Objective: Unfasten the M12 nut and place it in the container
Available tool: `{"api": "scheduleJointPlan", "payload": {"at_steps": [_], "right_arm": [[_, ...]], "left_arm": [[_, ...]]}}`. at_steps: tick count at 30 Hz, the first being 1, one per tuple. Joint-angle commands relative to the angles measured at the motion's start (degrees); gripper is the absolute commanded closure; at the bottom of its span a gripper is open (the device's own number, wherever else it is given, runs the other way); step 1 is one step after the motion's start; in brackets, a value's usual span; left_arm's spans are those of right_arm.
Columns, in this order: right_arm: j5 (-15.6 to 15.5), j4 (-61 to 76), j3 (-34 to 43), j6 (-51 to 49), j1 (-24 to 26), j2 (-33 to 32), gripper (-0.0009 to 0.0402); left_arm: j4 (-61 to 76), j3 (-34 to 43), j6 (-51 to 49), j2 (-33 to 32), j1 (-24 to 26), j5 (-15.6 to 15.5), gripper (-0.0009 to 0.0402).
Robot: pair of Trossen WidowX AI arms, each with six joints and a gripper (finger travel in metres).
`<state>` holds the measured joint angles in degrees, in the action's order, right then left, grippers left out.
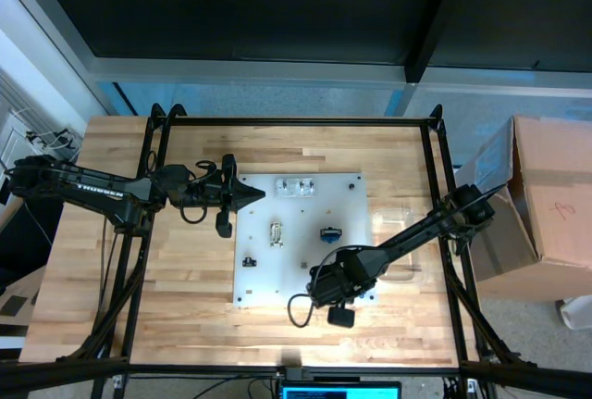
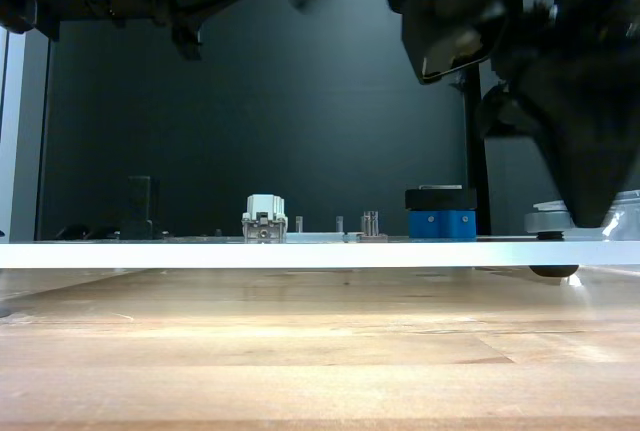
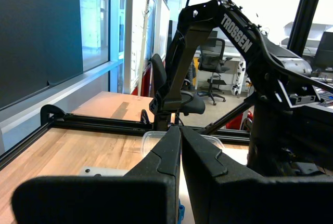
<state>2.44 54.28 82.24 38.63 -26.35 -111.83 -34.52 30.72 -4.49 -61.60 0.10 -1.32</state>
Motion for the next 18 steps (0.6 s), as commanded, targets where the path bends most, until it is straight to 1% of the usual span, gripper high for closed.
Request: {"api": "scheduleJointPlan", "payload": {"at_steps": [1, 3, 9, 12, 14, 16, 18], "right_arm": [[8.50, 3.72, 1.18, 4.09, 0.07, 0.98, 0.0394], [7.76, 3.74, 1.66, 3.96, 0.07, 1.29, 0.0393], [3.17, 4.15, 1.68, 4.02, 0.07, 2.36, 0.0393], [-1.46, 4.35, 2.43, 4.11, 0.09, 2.75, 0.0393], [-5.57, 4.28, 3.06, 3.87, 0.09, 2.89, 0.0393], [-8.28, 4.17, 3.82, 2.84, 0.09, 2.89, 0.0393], [-9.88, 3.93, 4.22, 2.23, 0.09, 2.78, 0.0393]], "left_arm": [[0.00, 0.00, 0.00, 0.00, 0.00, 0.00, 0.0393], [-0.07, 0.00, 0.02, 0.00, -0.02, 0.00, 0.0393], [-0.02, 0.00, 0.02, 0.02, 0.00, 0.00, 0.0393], [0.04, 0.00, 0.02, 0.00, 0.00, 0.00, 0.0393], [0.04, 0.00, 0.02, 0.00, -0.02, 0.00, 0.0393], [0.02, 0.00, 0.00, 0.02, -0.02, 0.00, 0.0393], [0.02, 0.00, 0.02, 0.02, 0.00, 0.00, 0.0393]]}}
